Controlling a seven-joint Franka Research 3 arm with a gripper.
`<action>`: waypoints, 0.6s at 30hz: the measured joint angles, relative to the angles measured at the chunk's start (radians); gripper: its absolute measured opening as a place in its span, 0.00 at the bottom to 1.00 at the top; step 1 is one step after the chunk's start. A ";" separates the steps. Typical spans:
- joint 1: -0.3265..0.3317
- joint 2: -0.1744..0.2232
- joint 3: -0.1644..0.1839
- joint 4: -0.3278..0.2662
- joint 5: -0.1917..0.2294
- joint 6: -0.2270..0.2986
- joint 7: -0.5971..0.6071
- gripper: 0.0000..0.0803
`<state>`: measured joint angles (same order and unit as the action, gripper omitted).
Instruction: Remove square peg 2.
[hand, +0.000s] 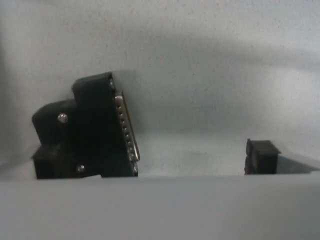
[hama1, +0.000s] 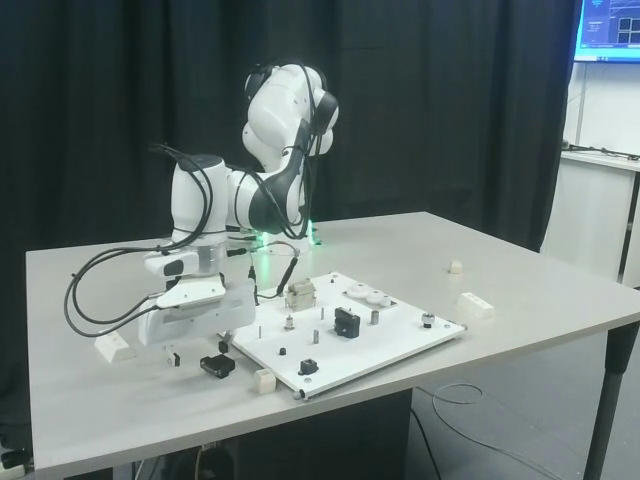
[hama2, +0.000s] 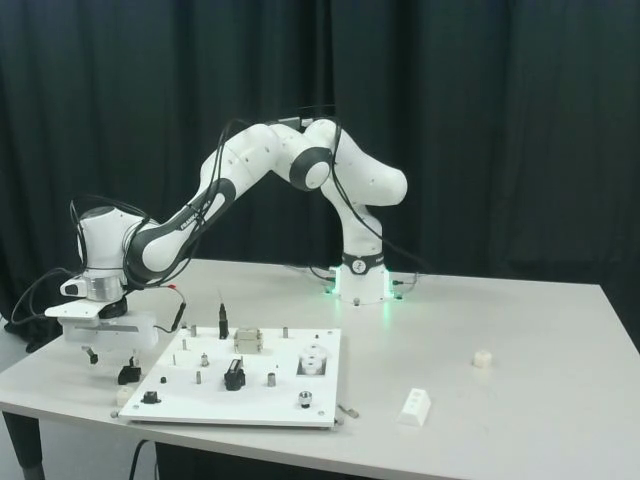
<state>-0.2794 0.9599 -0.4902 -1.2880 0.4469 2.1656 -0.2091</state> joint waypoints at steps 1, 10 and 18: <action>0.000 0.000 0.000 0.001 0.000 -0.001 0.000 0.96; -0.001 0.002 0.000 0.009 0.000 -0.010 0.000 0.99; -0.002 0.002 0.000 0.011 0.000 -0.011 0.000 1.00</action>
<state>-0.2813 0.9620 -0.4902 -1.2773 0.4469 2.1547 -0.2091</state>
